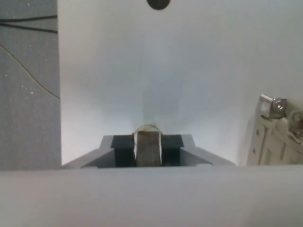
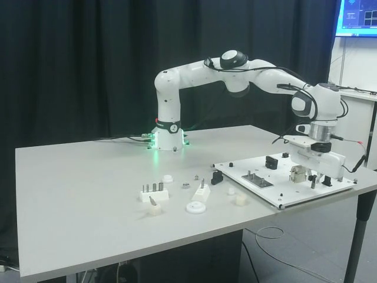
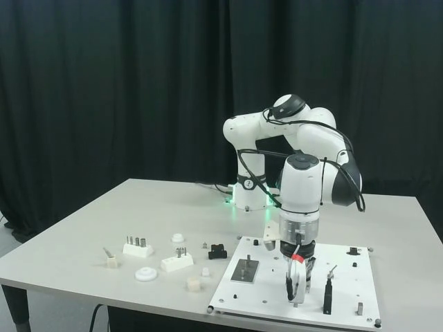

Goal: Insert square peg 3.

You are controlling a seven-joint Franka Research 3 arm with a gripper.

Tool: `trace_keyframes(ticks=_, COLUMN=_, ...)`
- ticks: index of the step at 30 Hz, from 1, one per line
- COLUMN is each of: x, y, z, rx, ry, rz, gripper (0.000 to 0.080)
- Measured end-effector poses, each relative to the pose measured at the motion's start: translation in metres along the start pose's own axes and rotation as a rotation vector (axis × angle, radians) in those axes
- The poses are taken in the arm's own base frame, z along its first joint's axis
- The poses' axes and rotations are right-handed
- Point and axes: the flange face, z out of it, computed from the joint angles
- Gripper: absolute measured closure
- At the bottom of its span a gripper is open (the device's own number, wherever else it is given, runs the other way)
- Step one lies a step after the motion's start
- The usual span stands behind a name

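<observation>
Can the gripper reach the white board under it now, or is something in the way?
Probably yes. The gripper holds a peg just above the white board, with nothing between them.

The glossy white robot arm (image 2: 235,73) has black cables and a green glow at its base (image 2: 166,138). Beneath the black-fingered gripper (image 1: 147,149) lies a plain white flat board (image 3: 263,290); the grey matte table (image 2: 88,177) spreads beyond it. A black curtain (image 3: 138,83) hangs behind, unpatterned.
</observation>
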Motion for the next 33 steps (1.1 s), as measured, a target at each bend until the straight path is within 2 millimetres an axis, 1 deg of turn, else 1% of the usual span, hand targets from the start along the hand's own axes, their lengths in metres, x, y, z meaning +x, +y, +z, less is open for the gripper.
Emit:
trace_keyframes(ticks=14, x=-0.002, y=0.003, z=0.0, rx=0.006, ry=0.003, rz=-0.008, gripper=0.0687)
trace_keyframes(ticks=23, x=-0.006, y=0.009, z=-0.001, rx=0.051, ry=0.03, rz=-0.052, gripper=0.0687)
trace_keyframes(ticks=33, x=-0.01, y=0.011, z=-0.002, rx=0.091, ry=0.04, rz=-0.057, gripper=0.0687)
